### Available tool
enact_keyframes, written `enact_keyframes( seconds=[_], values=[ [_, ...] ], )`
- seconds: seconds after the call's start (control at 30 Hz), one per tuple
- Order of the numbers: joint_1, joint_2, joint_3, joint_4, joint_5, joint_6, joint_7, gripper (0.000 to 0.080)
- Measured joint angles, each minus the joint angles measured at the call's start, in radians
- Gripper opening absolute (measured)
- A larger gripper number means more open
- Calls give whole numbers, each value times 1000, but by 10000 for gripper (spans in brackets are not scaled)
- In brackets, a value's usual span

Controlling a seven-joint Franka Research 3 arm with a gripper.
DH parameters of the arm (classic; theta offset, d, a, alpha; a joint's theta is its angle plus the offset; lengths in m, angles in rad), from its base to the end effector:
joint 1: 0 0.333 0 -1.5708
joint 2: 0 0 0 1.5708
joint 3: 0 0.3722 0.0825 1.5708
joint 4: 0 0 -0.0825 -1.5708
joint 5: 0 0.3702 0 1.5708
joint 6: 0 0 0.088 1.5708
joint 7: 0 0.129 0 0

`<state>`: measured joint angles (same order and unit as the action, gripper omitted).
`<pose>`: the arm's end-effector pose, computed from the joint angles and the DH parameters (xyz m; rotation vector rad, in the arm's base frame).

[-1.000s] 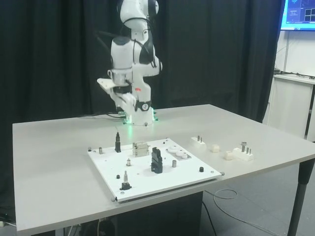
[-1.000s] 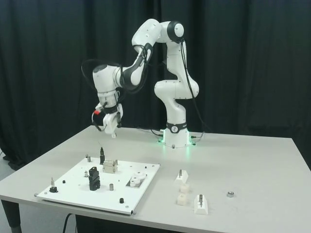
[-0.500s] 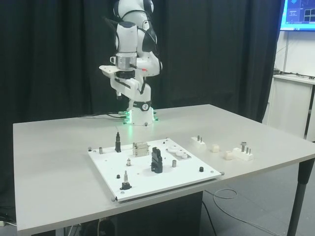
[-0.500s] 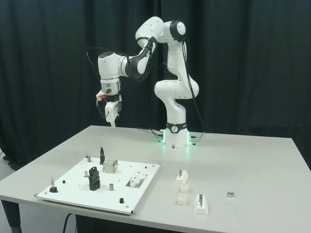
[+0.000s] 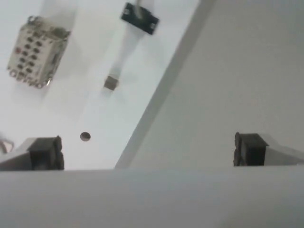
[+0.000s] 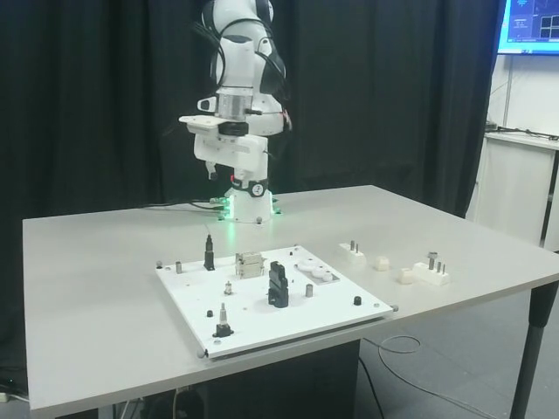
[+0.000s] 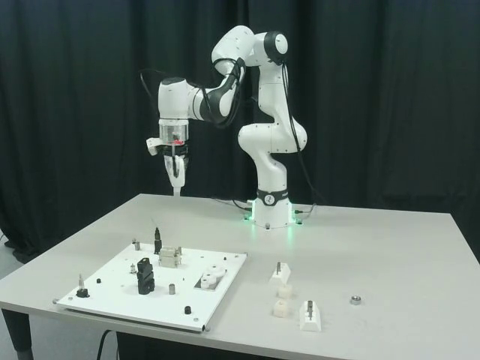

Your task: Insert square peg 3.

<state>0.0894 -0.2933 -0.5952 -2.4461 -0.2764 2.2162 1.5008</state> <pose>0.3648 -0.2268 0.4329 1.8991 -2.4529 0.0833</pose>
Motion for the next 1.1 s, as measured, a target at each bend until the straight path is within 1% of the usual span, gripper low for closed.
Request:
enact_keyframes(
  seconds=[0.2,0.4,0.6,0.73,0.93,1.1],
  values=[
    [3,12,13,-14,0,49,-103,800],
    [14,52,23,-16,1,106,-199,800],
    [32,111,25,-16,6,182,-251,800],
    [40,155,25,-16,17,237,-276,800],
    [48,220,25,-15,46,314,-289,800],
    [53,266,27,-13,73,371,-298,800]
  ],
)
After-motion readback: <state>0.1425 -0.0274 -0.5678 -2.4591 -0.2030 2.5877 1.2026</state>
